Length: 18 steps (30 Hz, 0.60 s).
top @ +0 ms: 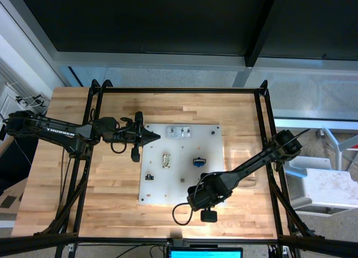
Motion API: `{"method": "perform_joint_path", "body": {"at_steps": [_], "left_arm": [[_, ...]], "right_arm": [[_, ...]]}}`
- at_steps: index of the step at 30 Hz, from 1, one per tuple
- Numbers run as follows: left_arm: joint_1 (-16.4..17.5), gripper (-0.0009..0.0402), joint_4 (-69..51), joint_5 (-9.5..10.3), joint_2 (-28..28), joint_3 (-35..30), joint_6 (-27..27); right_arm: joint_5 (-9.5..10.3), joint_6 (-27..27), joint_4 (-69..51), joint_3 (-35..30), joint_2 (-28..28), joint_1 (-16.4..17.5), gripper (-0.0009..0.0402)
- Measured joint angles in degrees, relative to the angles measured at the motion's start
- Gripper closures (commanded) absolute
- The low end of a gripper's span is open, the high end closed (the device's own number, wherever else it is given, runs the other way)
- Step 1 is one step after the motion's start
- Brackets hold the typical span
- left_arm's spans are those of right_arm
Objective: Unfasten the M12 fastener and place in the container
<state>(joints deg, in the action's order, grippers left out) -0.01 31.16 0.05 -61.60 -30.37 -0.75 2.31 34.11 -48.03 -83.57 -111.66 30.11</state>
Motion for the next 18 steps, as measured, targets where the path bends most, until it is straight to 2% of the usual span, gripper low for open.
{"method": "perform_joint_path", "body": {"at_steps": [7, 15, 18], "left_arm": [[0.00, 0.0393, 0.00, 0.00, 0.00, 0.02, 0.00], [0.00, 0.0393, 0.02, 0.00, 0.02, 0.00, -0.02], [0.00, 0.0393, 0.00, 0.00, 0.02, 0.00, -0.02]], "right_arm": [[-1.18, 0.07, 1.70, 0.76, -0.28, -0.04, 0.0393], [-1.27, 0.02, 2.14, 1.70, -0.33, -0.17, 0.0393], [-2.60, 0.09, 1.79, 1.84, -0.33, -0.17, 0.0393]]}}
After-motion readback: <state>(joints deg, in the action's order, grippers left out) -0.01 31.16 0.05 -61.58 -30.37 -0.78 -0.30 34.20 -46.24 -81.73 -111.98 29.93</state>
